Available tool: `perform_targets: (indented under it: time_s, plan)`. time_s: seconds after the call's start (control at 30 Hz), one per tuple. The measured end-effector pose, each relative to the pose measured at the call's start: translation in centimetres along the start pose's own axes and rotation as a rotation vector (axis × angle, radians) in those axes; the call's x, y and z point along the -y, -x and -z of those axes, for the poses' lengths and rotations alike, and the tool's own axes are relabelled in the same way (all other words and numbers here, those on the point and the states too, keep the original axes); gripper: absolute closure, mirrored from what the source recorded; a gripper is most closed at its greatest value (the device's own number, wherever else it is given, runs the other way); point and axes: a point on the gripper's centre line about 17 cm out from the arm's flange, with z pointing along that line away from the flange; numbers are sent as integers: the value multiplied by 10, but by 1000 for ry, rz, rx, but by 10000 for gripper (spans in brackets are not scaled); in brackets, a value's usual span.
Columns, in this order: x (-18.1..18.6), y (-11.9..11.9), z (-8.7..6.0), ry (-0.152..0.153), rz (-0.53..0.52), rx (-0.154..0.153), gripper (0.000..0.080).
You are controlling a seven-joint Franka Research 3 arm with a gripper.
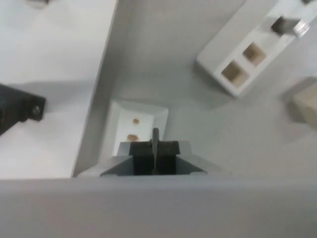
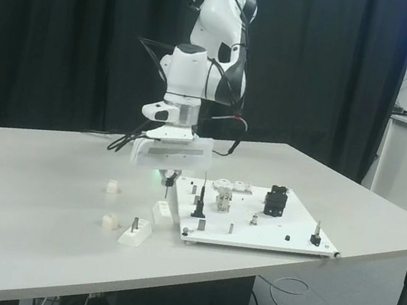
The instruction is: Insert round peg 1.
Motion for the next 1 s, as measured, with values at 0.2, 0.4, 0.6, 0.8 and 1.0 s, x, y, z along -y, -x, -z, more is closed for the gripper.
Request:
perform_targets:
  time_s: [0.2,0.4,0.6,0.8,1.0]
  plan:
    - [1,-21,11,19,18,-40,787]
    - [9,-49,25,32,47,-82,787]
    - [26,-80,35,30,71,-120,787]
    - [52,-108,32,12,92,-139,787]
    - [79,-129,23,0,138,-133,787]
